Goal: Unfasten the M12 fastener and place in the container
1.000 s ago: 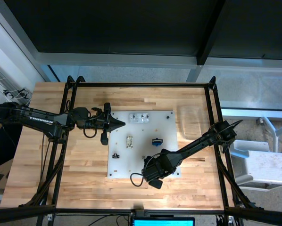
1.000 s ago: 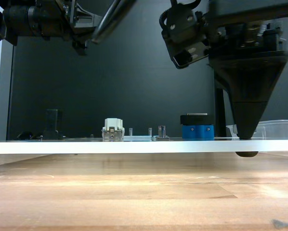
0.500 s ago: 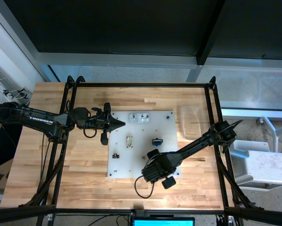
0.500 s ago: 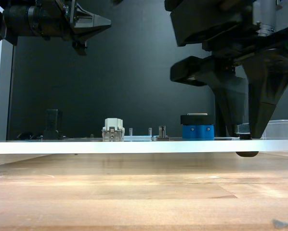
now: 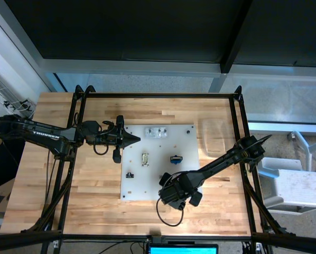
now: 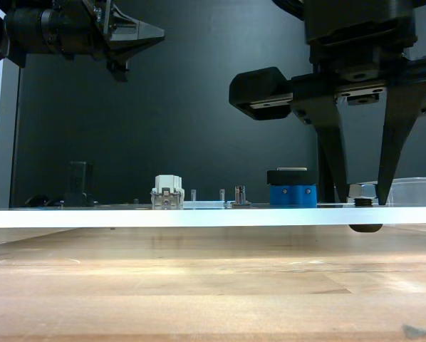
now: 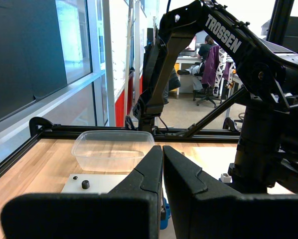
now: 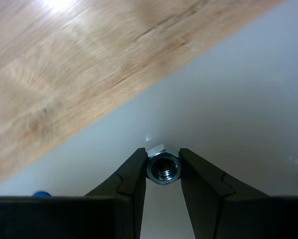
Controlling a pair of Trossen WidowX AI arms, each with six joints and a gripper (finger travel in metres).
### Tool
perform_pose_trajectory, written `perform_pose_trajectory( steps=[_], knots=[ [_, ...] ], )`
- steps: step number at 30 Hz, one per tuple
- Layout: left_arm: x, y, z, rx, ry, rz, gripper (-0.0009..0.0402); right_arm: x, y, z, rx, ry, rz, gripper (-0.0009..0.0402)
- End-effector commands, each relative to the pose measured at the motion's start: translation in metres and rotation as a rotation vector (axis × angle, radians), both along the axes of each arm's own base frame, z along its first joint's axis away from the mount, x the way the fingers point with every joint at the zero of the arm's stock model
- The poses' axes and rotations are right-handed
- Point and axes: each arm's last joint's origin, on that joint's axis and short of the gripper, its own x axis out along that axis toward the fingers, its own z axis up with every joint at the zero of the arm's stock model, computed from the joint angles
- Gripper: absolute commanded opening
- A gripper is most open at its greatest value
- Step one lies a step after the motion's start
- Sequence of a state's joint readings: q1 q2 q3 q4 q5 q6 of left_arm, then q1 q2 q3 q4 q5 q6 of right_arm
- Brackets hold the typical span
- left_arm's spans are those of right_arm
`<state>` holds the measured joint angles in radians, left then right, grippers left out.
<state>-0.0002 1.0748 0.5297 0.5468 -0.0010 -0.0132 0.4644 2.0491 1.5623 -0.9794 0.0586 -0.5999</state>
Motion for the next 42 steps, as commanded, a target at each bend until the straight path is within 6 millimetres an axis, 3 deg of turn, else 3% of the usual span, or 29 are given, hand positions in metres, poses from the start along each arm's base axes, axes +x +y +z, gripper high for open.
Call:
perform_pose_trajectory(
  steps=[1,10,27,32,38,42],
  knots=[
    [0.000,0.000,0.000,0.000,0.000,0.000,0.0000,0.000,0.000,0.000,-0.009,-0.001,0.078,0.0015],
    [0.000,0.000,0.000,0.000,0.000,0.000,0.0000,-0.001,0.000,0.002,-0.015,-0.006,0.149,0.0001],
    [0.000,0.000,0.000,0.000,0.000,0.000,0.0000,-0.007,-0.003,0.027,0.002,-0.053,0.158,0.0002],
    [0.000,0.000,0.000,0.000,0.000,0.000,0.0000,-0.010,-0.009,0.044,0.046,-0.096,-0.002,0.0002],
    [0.000,0.000,0.000,0.000,0.000,0.000,0.0000,-0.010,-0.032,0.068,0.127,-0.148,-0.336,0.0002],
    [0.000,0.000,0.000,0.000,0.000,0.000,0.0000,-0.012,-0.050,0.077,0.123,-0.134,-0.418,0.0002]
  ],
)
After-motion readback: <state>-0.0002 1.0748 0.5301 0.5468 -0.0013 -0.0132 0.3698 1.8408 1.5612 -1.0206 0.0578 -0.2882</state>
